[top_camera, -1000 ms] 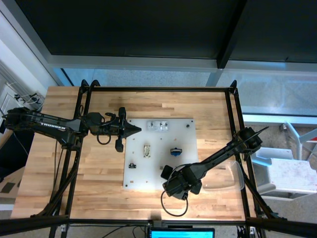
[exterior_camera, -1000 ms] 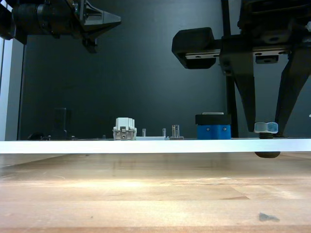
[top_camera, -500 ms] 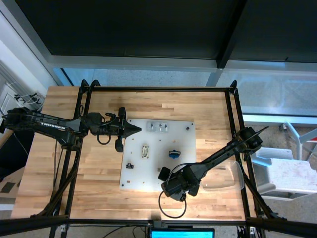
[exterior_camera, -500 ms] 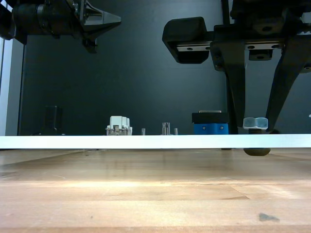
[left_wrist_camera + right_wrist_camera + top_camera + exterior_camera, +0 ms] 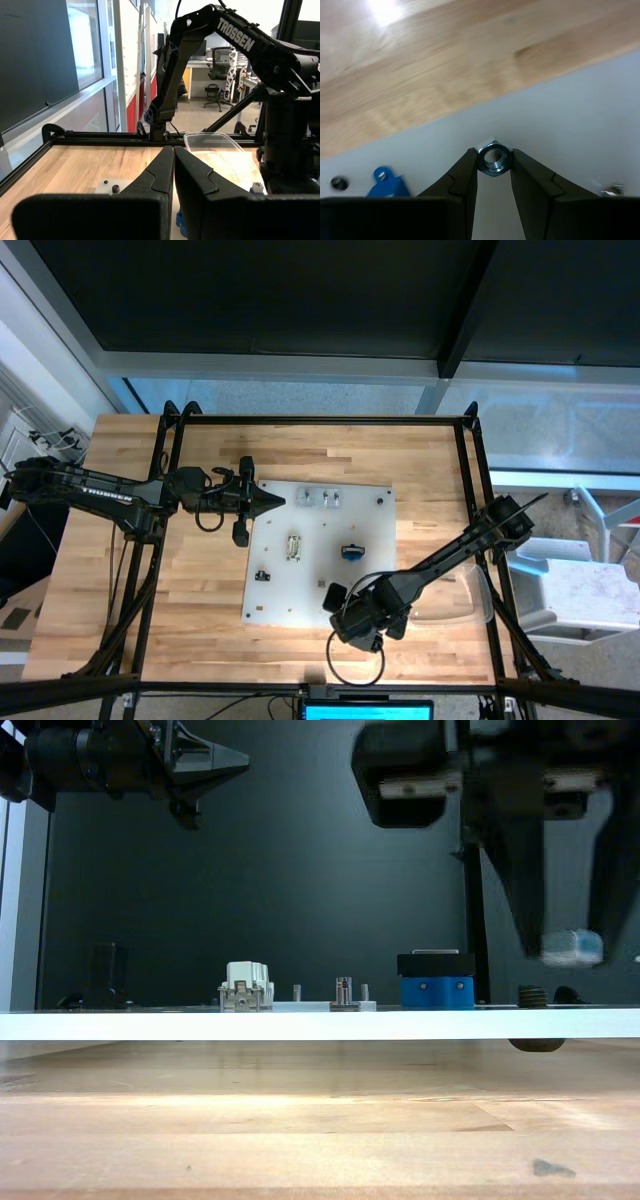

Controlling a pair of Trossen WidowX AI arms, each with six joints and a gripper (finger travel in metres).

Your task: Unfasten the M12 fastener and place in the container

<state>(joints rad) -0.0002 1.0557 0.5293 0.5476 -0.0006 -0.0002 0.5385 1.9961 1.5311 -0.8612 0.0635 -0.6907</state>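
Above the near right edge of the white board (image 5: 300,570), your right gripper (image 5: 572,948) is clamped on the M12 nut (image 5: 494,159), one flat against each jaw.

Low view: the nut hangs clear of the stud (image 5: 533,995), apart from it, and the stud's ribs show bare. Unfastening: done, as I read it. Transfer and release: not done.

High view: the container (image 5: 458,604) sits just off the board's right side, near the gripper, with nothing visible in it. The nut is not over it yet. Left to you: carry the nut rightward over the tray wall, lower, let go.

Left gripper (image 5: 173,165): parked high over the board's far left corner, jaws pressed together on nothing.

Materials:
- Nut: bright silver metal, hexagonal, glossy faces, threaded bore visible in the right wrist view. Hard and slick, so I judge the hold depends on the flats sitting square to the jaws.
- Stud: short, black, ribbed, matte.
- Fingers (image 5: 462,177): black, tapering to narrow tips.
- Container: thin clear plastic, shallow, rounded corners, probably light. A dropped nut may bounce or nudge it.
- Board: smooth matte white.
- Table (image 5: 200,640): pale wood planking, visible grain.
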